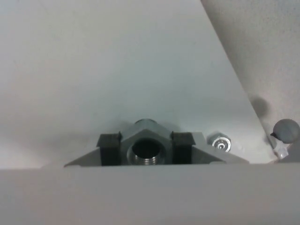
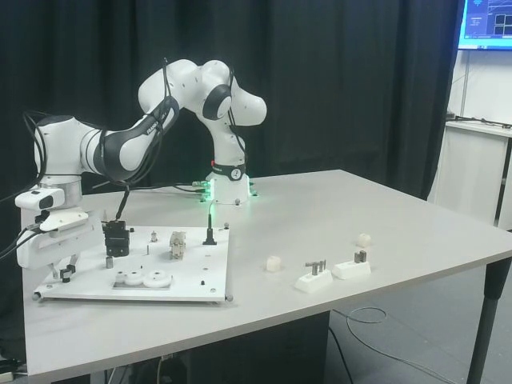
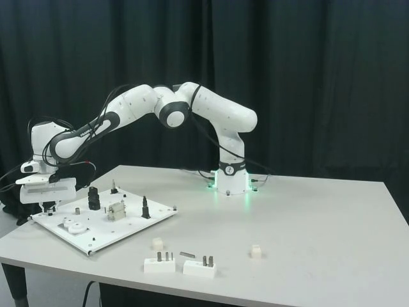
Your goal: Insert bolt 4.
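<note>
Grey, threaded metal is shown at the centre of the wrist view: a hexagonal part with an open threaded bore (image 1: 146, 151), taken here to be bolt 4 although it looks more like a nut, is clamped between the two black finger pads (image 1: 108, 149) of the gripper (image 1: 146, 150), whose jaws are closed to the width of the hexagon's flats. In the room views the gripper (image 2: 62, 264) is seen held low at the far left corner of the white assembly board (image 2: 210, 282), so the held part is carried just above that corner. A second, smaller hexagonal fastener (image 1: 220, 142) lies on the board close beside the held one, and a grey round knob (image 1: 285, 130) stands off the board's edge. The seat that is to receive the part is hidden beneath the fingers and cannot be made out. For a clean insertion, the part's axis should be kept square to the board, the descent made slowly and straight, and the grip released only once the thread is judged seated. The neighbouring fastener should be avoided, since a sideways slip could knock it.
</note>
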